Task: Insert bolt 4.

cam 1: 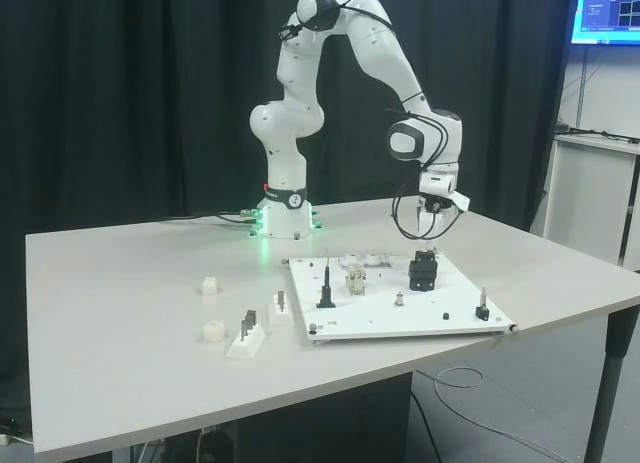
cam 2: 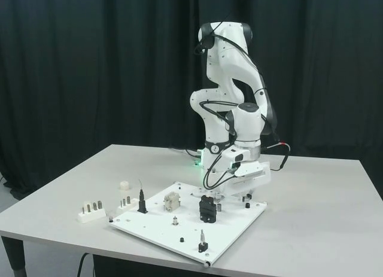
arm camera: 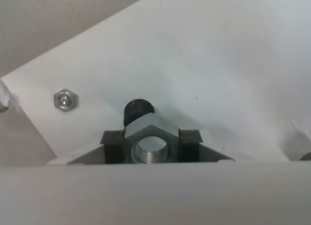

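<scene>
In the wrist view my gripper (arm camera: 151, 146) is shut on a grey hex-headed bolt (arm camera: 150, 137) with a threaded bore, one black fingertip (arm camera: 112, 146) on each side of it. Just beyond the bolt a black round part (arm camera: 138, 108) shows against the white board (arm camera: 218, 79). In the room views the gripper (cam 1: 428, 223) (cam 2: 245, 196) hangs a little above the far edge of the white board (cam 1: 400, 318) (cam 2: 239, 226), behind a black block (cam 1: 424, 271) (cam 2: 207, 209). What the fingers hold is not visible from the room cameras.
A small hex nut (arm camera: 65, 99) sits flush in the board. The board also carries a black post (cam 1: 326, 288), a grey fixture (cam 1: 355, 281) and a short pin (cam 1: 482, 308). A white holder with pins (cam 1: 247, 338) and two white pieces (cam 1: 208, 284) lie on the grey table.
</scene>
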Available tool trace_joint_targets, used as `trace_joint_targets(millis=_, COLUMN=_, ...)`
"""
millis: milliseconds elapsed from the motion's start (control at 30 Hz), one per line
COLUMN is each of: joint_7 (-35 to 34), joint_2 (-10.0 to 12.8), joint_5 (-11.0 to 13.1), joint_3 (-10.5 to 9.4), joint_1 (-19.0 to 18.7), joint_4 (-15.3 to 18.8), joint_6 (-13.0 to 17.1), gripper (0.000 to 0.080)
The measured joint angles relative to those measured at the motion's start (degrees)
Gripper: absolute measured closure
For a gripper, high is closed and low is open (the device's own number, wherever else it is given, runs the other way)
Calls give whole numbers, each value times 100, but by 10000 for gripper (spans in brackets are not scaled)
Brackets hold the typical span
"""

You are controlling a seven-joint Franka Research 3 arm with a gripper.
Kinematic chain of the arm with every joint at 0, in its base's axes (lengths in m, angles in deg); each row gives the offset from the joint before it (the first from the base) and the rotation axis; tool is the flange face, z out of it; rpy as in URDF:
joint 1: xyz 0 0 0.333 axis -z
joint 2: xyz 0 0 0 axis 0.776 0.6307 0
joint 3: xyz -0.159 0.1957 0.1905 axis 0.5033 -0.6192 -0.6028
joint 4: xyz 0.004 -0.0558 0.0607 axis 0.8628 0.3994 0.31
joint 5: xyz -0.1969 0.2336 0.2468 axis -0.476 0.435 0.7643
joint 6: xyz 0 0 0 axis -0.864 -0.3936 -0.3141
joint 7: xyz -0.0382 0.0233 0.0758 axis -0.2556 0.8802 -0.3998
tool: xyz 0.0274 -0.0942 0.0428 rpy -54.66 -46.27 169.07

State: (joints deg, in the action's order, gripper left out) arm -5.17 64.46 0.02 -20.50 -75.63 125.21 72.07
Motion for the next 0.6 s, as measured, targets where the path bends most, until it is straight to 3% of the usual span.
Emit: trace_joint_targets(millis=600, joint_7=0, joint_2=144, joint_5=0, joint_3=0, joint_1=24, joint_4=-52, joint_6=79, gripper=577)
